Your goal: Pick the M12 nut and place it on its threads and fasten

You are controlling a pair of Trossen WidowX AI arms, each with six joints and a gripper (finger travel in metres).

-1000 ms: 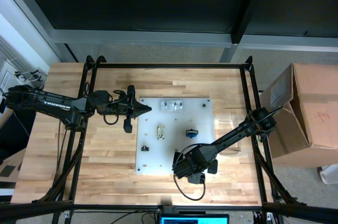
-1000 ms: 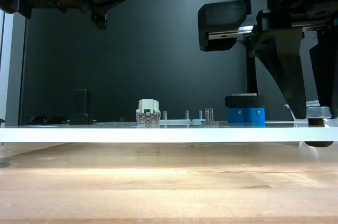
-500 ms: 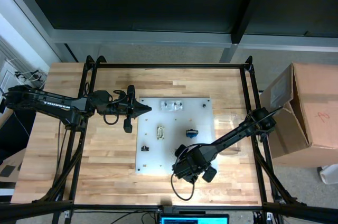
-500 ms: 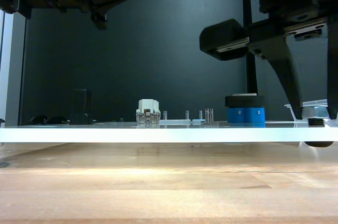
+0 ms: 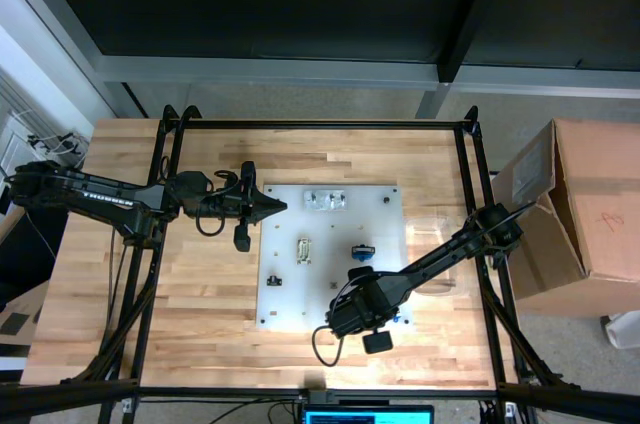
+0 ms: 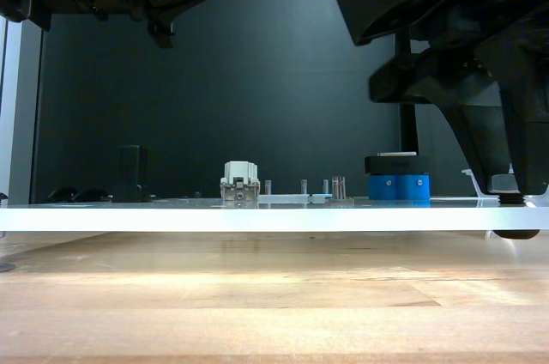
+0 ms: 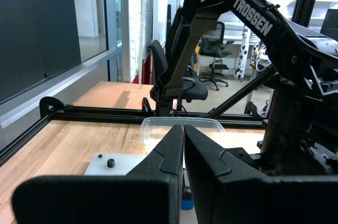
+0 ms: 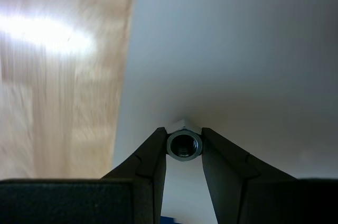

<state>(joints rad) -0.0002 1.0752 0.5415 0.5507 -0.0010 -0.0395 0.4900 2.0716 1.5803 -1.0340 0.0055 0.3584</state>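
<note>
The silver M12 nut (image 8: 184, 145) sits between the two fingers (image 8: 152, 155) of my right gripper (image 8: 184, 140), which is shut on it just above the white board (image 8: 237, 49). In the low view the nut (image 6: 504, 182) rests on top of its black ribbed stud (image 6: 513, 199), with a little of the ribs showing below it, at the board's near right edge. From above, the right gripper (image 5: 385, 312) points down there and hides the nut. My left gripper (image 5: 272, 206) hovers high over the board's far left edge, fingers (image 7: 169, 152) pressed together and holding nothing.
A blue block (image 5: 362, 252) and a white connector (image 5: 303, 249) stand mid-board. A clear tray (image 5: 435, 234) lies on the table right of the board, under the right arm. A cardboard box (image 5: 570, 214) stands beyond the table's right edge.
The right wrist has turned around the stud with the nut still in its fingers, its camera block swinging toward the near edge. The nut stays on its stud. The left arm has not moved.
</note>
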